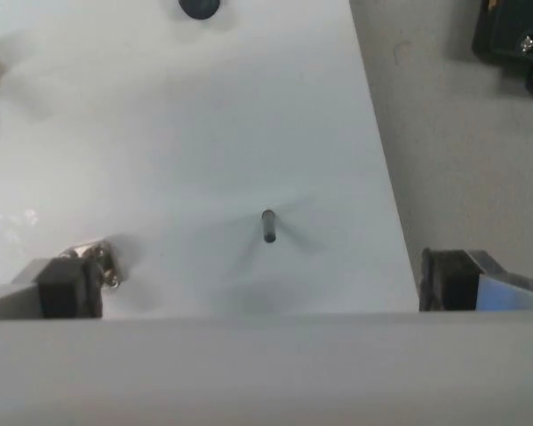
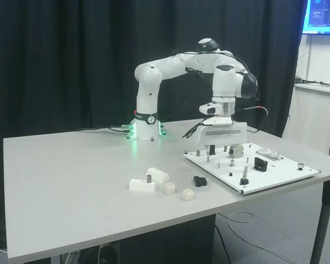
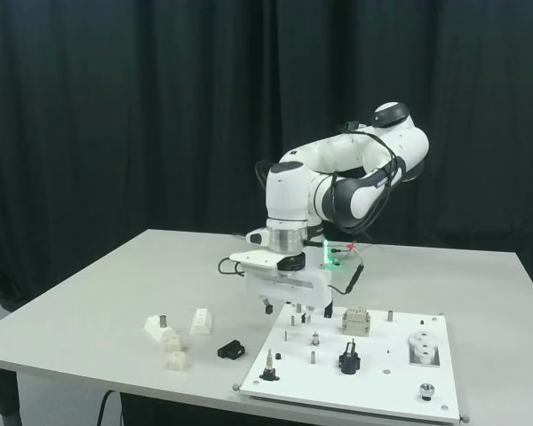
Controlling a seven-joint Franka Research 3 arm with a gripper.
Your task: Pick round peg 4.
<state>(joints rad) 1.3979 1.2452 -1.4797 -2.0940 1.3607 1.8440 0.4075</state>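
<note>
A thin dark round peg (image 1: 268, 225) stands upright in the white board (image 1: 178, 133), near the board's edge. My gripper (image 1: 258, 284) hangs open just above it, one black finger (image 1: 67, 286) on one side and the other finger (image 1: 449, 280) past the board's edge, over the grey table. The peg sits between the fingers' line and slightly ahead of it, touching neither. In the room views the gripper (image 2: 210, 148) (image 3: 295, 309) points straight down over the board's corner nearest the arm's base.
The board (image 3: 382, 390) carries more small pegs, a grey connector (image 3: 356, 320), a black knob (image 3: 348, 361) and a white round part (image 3: 424, 346). White blocks (image 3: 173, 333) and a small black piece (image 3: 232, 349) lie on the table beside it. A black part (image 1: 515, 35) sits off the board.
</note>
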